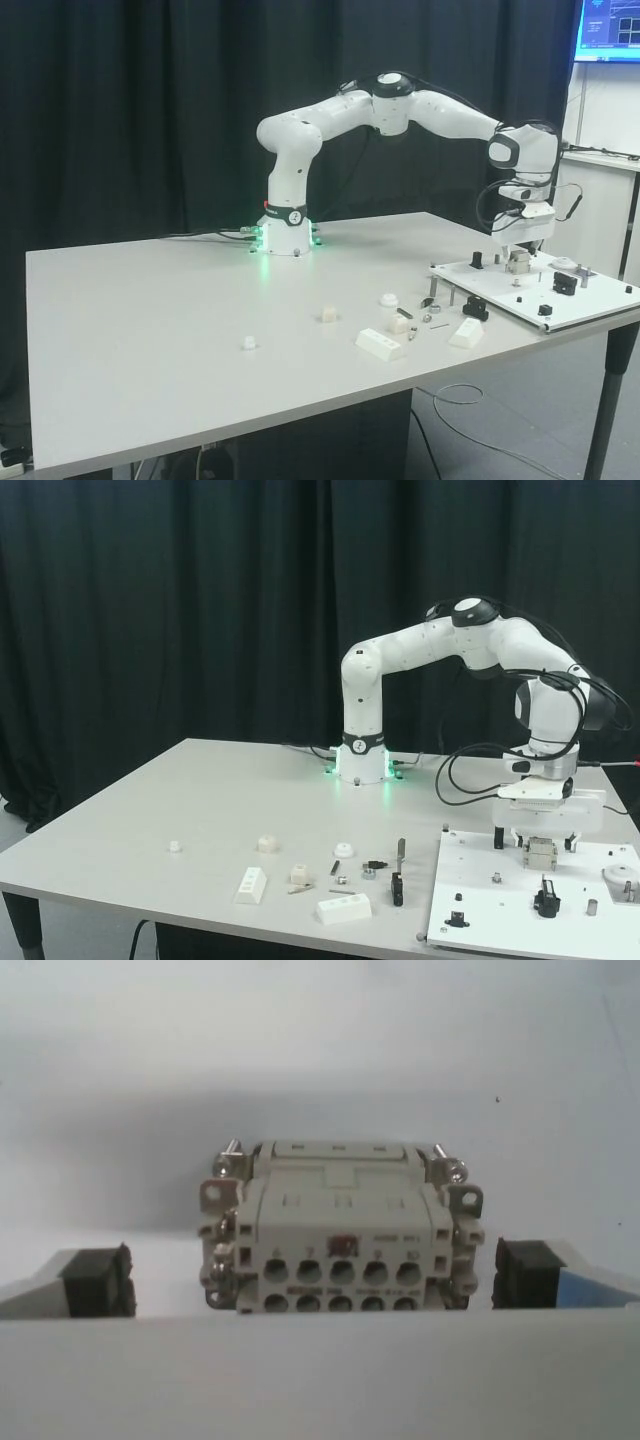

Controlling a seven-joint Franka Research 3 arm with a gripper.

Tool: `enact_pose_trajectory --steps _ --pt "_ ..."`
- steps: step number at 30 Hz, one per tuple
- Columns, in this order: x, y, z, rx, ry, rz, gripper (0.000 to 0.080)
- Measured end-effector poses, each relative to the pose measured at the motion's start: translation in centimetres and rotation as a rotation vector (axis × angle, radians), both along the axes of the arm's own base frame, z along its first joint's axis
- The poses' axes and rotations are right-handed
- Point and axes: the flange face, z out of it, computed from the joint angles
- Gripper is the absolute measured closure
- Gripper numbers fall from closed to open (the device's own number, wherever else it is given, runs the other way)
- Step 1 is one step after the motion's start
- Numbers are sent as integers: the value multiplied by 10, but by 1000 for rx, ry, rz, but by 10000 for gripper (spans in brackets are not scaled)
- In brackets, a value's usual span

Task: Remove waterproof.

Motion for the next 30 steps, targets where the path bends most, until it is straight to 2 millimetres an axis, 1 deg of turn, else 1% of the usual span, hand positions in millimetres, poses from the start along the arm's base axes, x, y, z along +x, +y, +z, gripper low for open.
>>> enact_pose_trajectory --steps 21,25,26,30 --pt "-3 2 -6 -1 8 4 3" --pt "-1 -1 -7 -11 7 -10 3" --pt "-1 -2 -7 -14 7 -14 92" --pt "0 -3 -7 -17 8 -17 92"
